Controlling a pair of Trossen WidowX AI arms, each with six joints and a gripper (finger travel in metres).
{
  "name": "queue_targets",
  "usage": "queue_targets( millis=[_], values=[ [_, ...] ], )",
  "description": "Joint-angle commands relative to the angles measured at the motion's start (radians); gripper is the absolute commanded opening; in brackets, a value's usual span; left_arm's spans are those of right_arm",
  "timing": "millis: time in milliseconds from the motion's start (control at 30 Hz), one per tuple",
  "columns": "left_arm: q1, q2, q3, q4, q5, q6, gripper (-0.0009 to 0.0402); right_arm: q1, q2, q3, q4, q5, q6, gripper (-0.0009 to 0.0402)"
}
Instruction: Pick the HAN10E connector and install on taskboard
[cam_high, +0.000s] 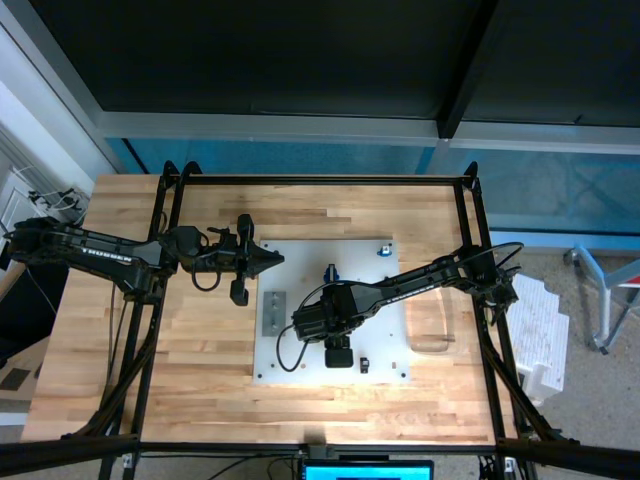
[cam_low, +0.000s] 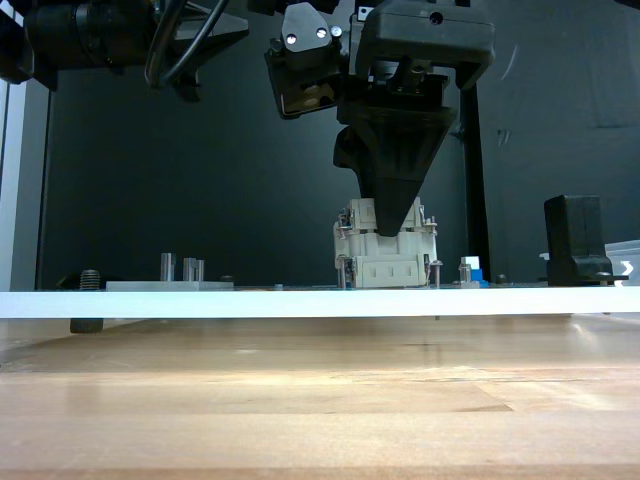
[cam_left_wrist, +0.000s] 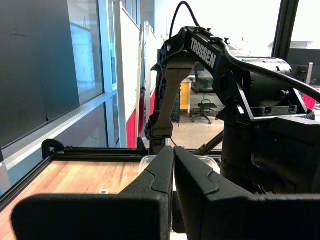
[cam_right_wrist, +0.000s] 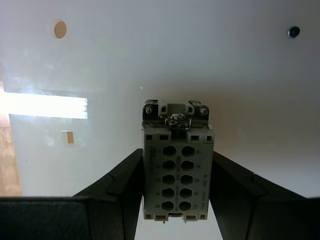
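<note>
1. Two black fingers (cam_right_wrist: 117, 175) of the right tool (cam_right_wrist: 176, 155) are clenched on the long sides of the HAN10E connector (cam_right_wrist: 176, 175). One pad sits against each side, and they are spread only as wide as the block.
2. One connector is in sight. In the low view it stands upright with its base at the surface of the taskboard (cam_low: 250, 302), and the tool tapers down onto its top.
3. The left tool (cam_left_wrist: 173, 167) has its fingers pressed together and grasps nothing. In the high view it hovers over the board's far left corner.
4. The connector is a beige-grey plastic rectangle with a metal screw and clips at one end. Its face has ten round pin holes in two columns of five.
5. The board is a flat, glossy white square with a few small holes, lying on a wooden plank tabletop (cam_high: 150, 400).
6. The board carries one grey metal block (cam_high: 272, 310), one blue part (cam_high: 331, 272) and one tiny black part (cam_high: 364, 365). One clear tray (cam_high: 432, 330) lies just beside its right edge.
</note>
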Motion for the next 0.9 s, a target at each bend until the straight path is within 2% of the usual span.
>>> queue_targets(
  millis=[33, 267, 400, 633, 900],
  values=[
    [0.0, 0.0, 0.0, 0.0, 0.0, 0.0, 0.0001, 0.001, 0.0, -0.002, -0.001, -0.001, 0.002, 0.0094],
    [0.0, 0.0, 0.0, 0.001, 0.0, 0.0, 0.0001, 0.001, -0.019, -0.002, -0.003, -0.001, 0.003, 0.0096],
    [0.0, 0.0, 0.0, 0.0, 0.0, 0.0, 0.0001, 0.001, -0.031, -0.002, -0.004, 0.0, 0.003, 0.0113],
    [0.0, 0.0, 0.0, 0.0, 0.0, 0.0, 0.0001, 0.0, -0.047, -0.002, -0.012, 0.0, 0.003, 0.017],
    [0.0, 0.0, 0.0, 0.0, 0.0, 0.0, 0.0001, 0.0, -0.069, -0.002, -0.027, 0.0, 0.004, 0.0266]
  ],
)
